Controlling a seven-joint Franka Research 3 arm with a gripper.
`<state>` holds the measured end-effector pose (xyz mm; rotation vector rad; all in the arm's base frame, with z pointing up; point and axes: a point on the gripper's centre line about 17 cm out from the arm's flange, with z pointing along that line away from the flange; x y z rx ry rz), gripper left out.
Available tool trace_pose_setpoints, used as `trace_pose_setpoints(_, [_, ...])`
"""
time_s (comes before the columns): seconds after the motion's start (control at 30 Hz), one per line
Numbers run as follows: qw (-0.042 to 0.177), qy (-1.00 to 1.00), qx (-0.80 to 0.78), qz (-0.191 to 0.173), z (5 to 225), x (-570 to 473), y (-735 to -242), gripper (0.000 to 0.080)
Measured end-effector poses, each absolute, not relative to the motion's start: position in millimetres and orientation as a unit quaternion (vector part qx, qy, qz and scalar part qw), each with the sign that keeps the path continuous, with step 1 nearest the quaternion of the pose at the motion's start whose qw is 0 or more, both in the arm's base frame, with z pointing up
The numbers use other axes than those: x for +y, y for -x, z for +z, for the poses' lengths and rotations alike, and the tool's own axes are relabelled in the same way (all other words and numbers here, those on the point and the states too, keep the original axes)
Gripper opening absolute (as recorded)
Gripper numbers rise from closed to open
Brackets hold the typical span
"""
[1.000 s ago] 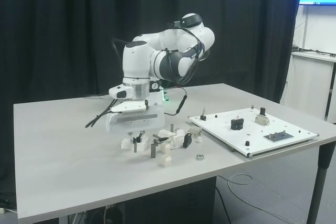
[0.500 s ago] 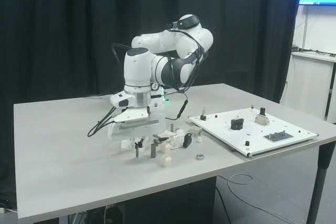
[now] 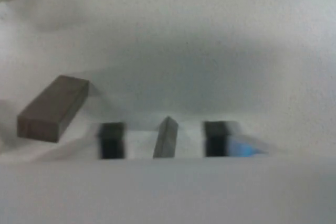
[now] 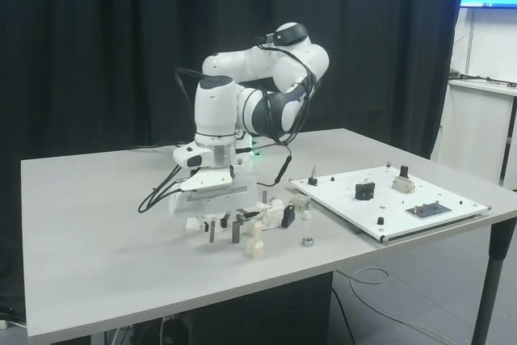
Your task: Place square peg 2.
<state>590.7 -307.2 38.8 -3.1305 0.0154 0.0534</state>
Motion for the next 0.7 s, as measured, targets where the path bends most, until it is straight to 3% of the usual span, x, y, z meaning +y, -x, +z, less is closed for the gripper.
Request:
trace_pose_setpoints(0.1, [0.003, 1.0, 0.002, 0.017, 40, -306, -592, 0.0204])
trace_pose_setpoints(0.13, [0.002, 1.0, 0.001, 0.018, 41, -306, -592, 0.0546])
trace_pose_setpoints(0.33, [-0.01, 1.0, -0.004, 0.025, 49, -308, -591, 0.0546])
trace_pose_setpoints(0.37, [-0.013, 1.0, -0.005, 0.026, 51, -309, -591, 0.0743])
trace_pose_setpoints(0.47, [-0.02, 0.999, -0.006, 0.029, 58, -312, -590, 0.0743])
trace_pose_setpoints(0.5, [-0.022, 0.999, -0.007, 0.03, 61, -312, -589, 0.079])
trace_pose_setpoints(0.7, [-0.027, 0.999, -0.007, 0.038, 80, -313, -586, 0.079])
